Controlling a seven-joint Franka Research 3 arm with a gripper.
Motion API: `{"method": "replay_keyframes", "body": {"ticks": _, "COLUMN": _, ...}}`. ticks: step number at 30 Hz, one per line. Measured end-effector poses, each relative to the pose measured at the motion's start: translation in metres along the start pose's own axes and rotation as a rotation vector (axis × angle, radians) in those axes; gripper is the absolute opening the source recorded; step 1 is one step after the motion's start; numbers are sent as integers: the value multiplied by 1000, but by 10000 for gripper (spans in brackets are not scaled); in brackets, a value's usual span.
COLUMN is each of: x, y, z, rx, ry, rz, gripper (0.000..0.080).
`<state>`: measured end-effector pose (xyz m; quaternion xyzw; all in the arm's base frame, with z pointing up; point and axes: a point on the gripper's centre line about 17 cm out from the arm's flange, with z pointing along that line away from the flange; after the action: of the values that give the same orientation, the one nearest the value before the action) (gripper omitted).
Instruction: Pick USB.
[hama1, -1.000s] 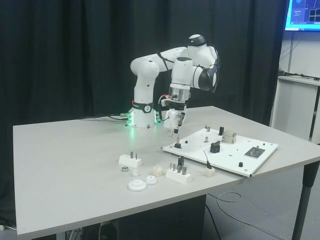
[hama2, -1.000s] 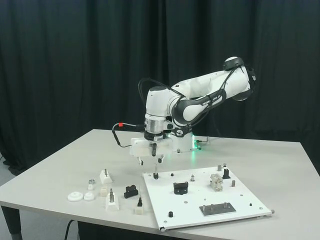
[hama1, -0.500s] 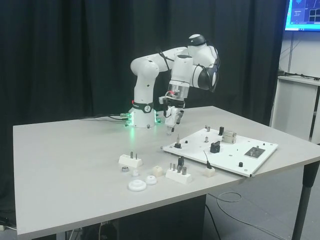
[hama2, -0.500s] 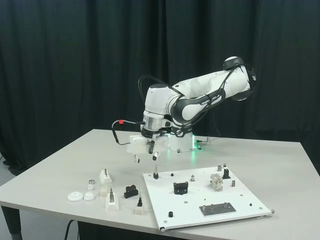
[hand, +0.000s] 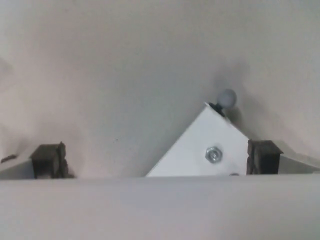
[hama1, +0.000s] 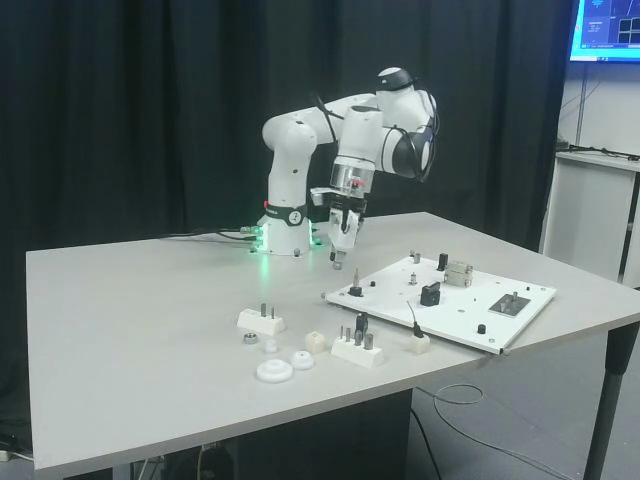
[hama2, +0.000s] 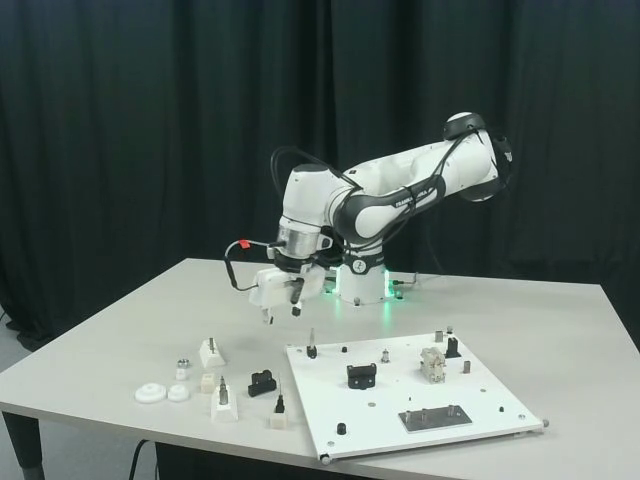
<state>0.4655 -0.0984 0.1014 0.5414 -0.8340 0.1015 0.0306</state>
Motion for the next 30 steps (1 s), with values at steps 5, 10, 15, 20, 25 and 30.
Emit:
{"method": "replay_keyframes", "body": {"ticks": 5, "x": 2, "y": -4, "z": 0, "rx": 1, "ry": -7, "rz": -80, "gripper": 800}}
{"method": "replay_keyframes", "body": {"ticks": 10, "x": 3, "y": -8, "z": 0, "rx": 4, "ry": -14, "rz": -152, "gripper": 800}}
{"method": "replay_keyframes", "body": {"ticks": 15, "x": 5, "y": -13, "z": 0, "rx": 9, "ry": -20, "rz": -228, "gripper": 800}}
{"method": "replay_keyframes", "body": {"ticks": 20, "x": 5, "y": -18, "z": 0, "rx": 21, "ry": -32, "rz": -322, "gripper": 800}}
{"method": "replay_keyframes", "body": {"ticks": 25, "x": 4, "y": -25, "z": 0, "rx": 38, "ry": -46, "rz": -439, "gripper": 800}}
{"method": "replay_keyframes", "body": {"ticks": 30, "x": 1, "y": -33, "z": 0, "rx": 56, "ry": -63, "rz": -523, "gripper": 800}}
